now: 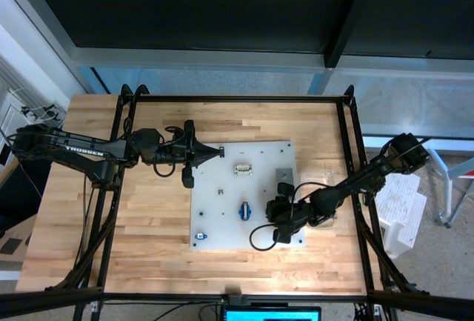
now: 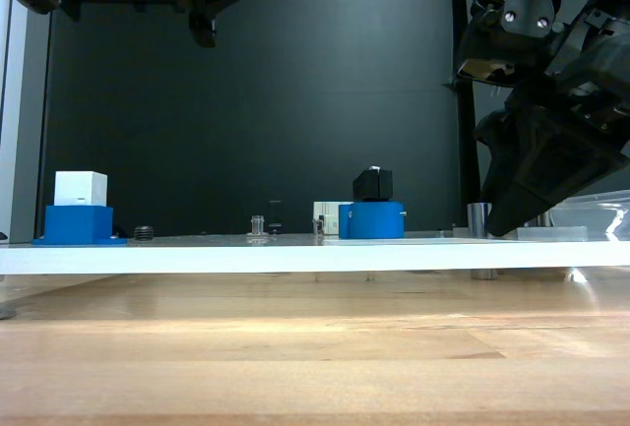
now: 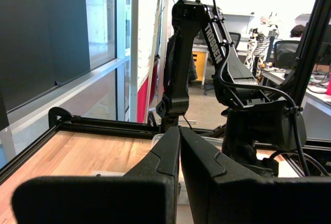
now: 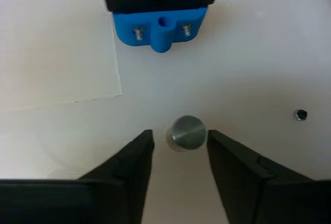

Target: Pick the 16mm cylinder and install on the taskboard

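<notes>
Nearest the table's [image 1: 148,210] front edge, the right gripper [image 4: 179,138] is low over the near-right part of the taskboard [image 1: 218,221]. Its fingers [image 4: 135,157] are spread a little wider than the 16mm cylinder [image 4: 187,132]. The cylinder stands upright on the white plate just off the fingertips, in line with the gap, and neither pad touches it. In the low view a grey stub shows under the board directly below the peg, so it appears to sit in its hole. Whether it is fully home cannot be confirmed. On that reading the step in hand is the release and withdrawal. It is best done by keeping the fingers evenly spread and rising straight along the peg's axis, with no sideways drift that could tilt or lift it. If the seat proves short, a light, centred, square downward press is advised, not a re-grip. Just beyond the peg sits the blue connector [image 4: 160,25], close enough to forbid any forward sweep. Farther back are the grey metal block [image 1: 284,176] and the beige connector [image 1: 241,168]. Farthest, the left gripper [image 3: 179,146] hangs high over the board's far-left edge with its fingers pressed together on nothing, well apart from the work.
</notes>
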